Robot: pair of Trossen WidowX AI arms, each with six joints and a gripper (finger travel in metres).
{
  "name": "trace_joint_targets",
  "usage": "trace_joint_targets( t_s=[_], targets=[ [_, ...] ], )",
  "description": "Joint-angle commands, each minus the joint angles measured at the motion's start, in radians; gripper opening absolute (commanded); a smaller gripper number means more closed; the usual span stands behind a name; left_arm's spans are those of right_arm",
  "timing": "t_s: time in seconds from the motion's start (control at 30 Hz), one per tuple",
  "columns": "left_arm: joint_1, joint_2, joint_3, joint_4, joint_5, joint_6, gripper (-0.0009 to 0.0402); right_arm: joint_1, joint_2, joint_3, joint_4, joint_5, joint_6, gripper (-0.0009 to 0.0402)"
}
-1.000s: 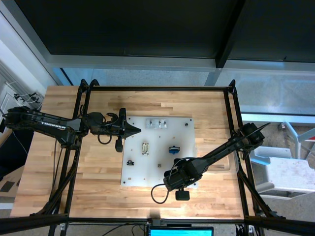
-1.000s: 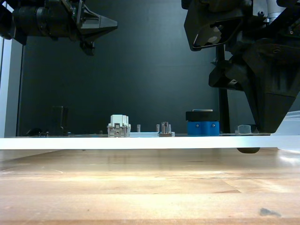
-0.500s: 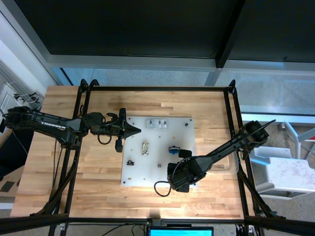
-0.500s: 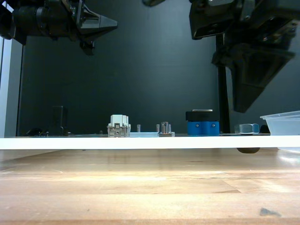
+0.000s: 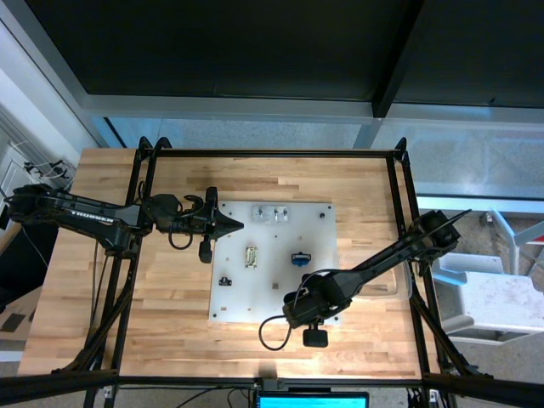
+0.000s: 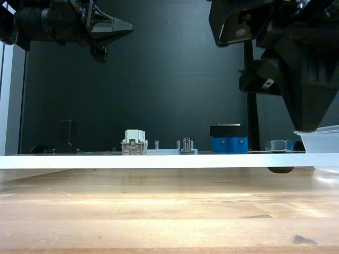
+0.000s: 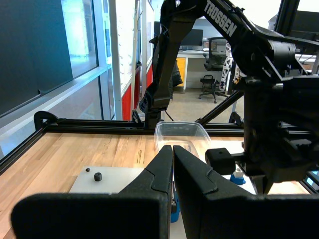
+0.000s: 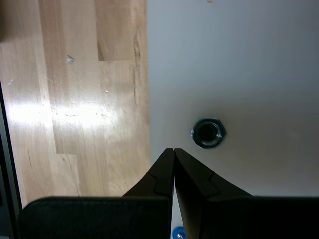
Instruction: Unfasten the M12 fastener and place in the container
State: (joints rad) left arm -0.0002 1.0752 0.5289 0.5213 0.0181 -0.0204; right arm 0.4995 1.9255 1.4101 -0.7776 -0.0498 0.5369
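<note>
Nut [image 8: 208,133] ungripped; right gripper [image 8: 173,149] lowered, left [image 5: 240,225] aloft.

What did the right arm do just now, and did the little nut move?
The right gripper lifted away from the nut, twisting there and back; it now hangs shut and empty beside it. The nut stayed on the white board, not in the container. The left gripper stayed parked, shut, over the board's left edge.
</note>
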Motion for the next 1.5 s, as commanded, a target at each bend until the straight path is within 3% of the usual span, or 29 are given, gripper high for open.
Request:
trace_joint_targets(
  t_s=[0.03, 0.1, 0.3, 0.57, 0.63, 0.8, 0.83, 0.9, 1.03, 1.1, 1.27, 1.4, 1.5],
  targets=[
    [0.000, 0.000, 0.000, 0.000, 0.000, 0.000, 0.0000, 0.000, 0.015, -0.003, 0.015, 0.008, -0.003, 0.0000],
    [0.000, 0.000, 0.000, 0.000, 0.000, 0.000, 0.0000, 0.000, 0.018, -0.007, 0.020, 0.010, -0.004, 0.0000],
    [0.000, 0.000, 0.000, 0.000, 0.000, 0.000, 0.0000, -0.002, 0.019, -0.012, 0.020, 0.059, -0.003, 0.0000],
    [0.000, 0.000, 0.000, 0.000, 0.000, 0.000, 0.0000, -0.003, 0.019, -0.016, 0.014, 0.062, -0.003, 0.0000],
    [0.000, 0.000, 0.000, 0.000, 0.000, 0.000, 0.0000, -0.003, 0.017, -0.015, -0.008, 0.111, 0.005, 0.0000],
    [0.000, 0.000, 0.000, 0.000, 0.000, 0.000, 0.0000, -0.002, 0.006, 0.011, -0.131, 0.369, 0.104, 0.0000],
    [0.000, 0.000, 0.000, 0.000, 0.000, 0.000, 0.0000, -0.002, 0.005, 0.023, -0.157, 0.398, 0.118, 0.0000],
    [0.000, 0.000, 0.000, 0.000, 0.000, 0.000, 0.0000, -0.002, 0.001, 0.040, -0.187, 0.414, 0.125, 0.0000],
    [0.000, 0.000, 0.000, 0.000, 0.000, 0.000, 0.0000, -0.002, -0.002, 0.055, -0.203, 0.411, 0.124, 0.0000],
    [0.000, 0.000, 0.000, 0.000, 0.000, 0.000, 0.0000, -0.002, -0.002, 0.058, -0.207, 0.380, 0.116, 0.0000],
    [0.000, 0.000, 0.000, 0.000, 0.000, 0.000, 0.0000, -0.002, -0.002, 0.062, -0.202, 0.272, 0.106, 0.0000],
    [0.000, 0.000, 0.000, 0.000, 0.000, 0.000, 0.0000, -0.002, -0.002, 0.064, -0.153, 0.119, 0.085, 0.0000],
    [0.000, 0.000, 0.000, 0.000, 0.000, 0.000, 0.0000, -0.002, -0.002, 0.064, -0.109, 0.074, 0.085, 0.0000]
  ],
)
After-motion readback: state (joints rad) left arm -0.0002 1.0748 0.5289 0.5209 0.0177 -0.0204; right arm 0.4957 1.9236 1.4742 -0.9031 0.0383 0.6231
